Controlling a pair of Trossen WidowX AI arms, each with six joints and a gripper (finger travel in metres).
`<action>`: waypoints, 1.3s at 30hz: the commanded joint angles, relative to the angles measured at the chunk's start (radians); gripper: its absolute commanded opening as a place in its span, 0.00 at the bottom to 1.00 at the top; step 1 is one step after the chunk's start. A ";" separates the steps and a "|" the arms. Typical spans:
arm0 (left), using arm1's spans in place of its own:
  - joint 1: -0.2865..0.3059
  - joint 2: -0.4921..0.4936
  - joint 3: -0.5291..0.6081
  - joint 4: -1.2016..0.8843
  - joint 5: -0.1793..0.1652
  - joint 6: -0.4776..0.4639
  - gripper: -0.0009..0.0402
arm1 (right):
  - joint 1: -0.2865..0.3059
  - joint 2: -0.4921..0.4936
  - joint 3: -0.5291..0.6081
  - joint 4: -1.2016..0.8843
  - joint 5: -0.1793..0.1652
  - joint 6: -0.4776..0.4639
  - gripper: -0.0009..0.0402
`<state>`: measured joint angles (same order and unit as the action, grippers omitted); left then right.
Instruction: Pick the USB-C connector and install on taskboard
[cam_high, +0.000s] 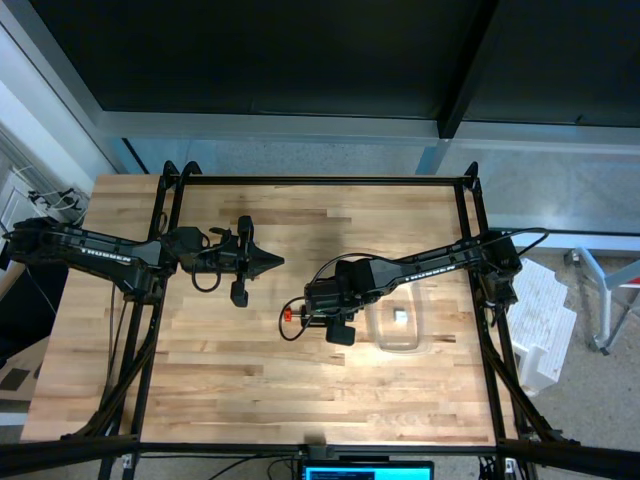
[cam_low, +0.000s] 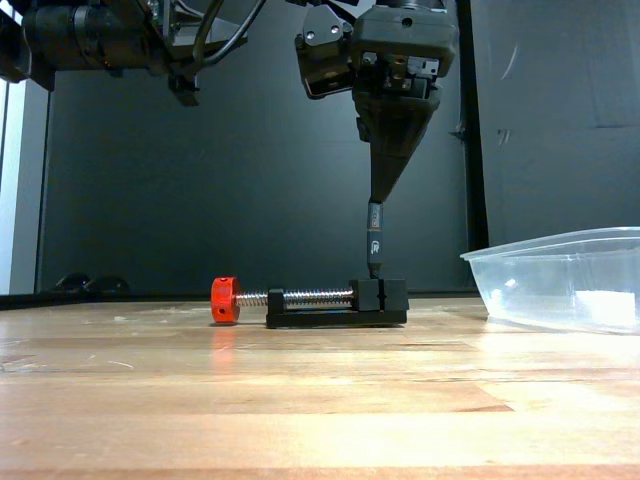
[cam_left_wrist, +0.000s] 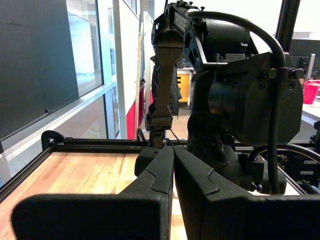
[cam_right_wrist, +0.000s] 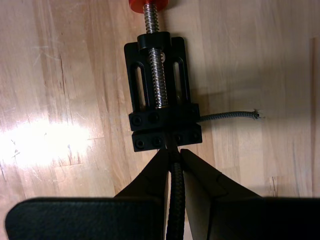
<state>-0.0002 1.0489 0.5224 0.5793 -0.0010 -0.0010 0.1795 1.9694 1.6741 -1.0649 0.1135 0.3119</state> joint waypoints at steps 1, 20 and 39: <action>0.000 0.000 0.000 0.000 0.000 0.000 0.02 | 0.000 0.005 -0.025 0.021 -0.001 -0.006 0.02; 0.000 0.000 0.000 0.000 0.000 0.000 0.02 | 0.002 -0.013 -0.029 0.032 -0.001 -0.015 0.08; 0.000 0.000 0.000 0.001 0.000 0.000 0.02 | 0.002 -0.143 -0.029 0.019 -0.002 -0.062 0.57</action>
<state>-0.0002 1.0489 0.5228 0.5797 -0.0006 -0.0006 0.1810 1.8435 1.6428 -1.0431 0.1097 0.2619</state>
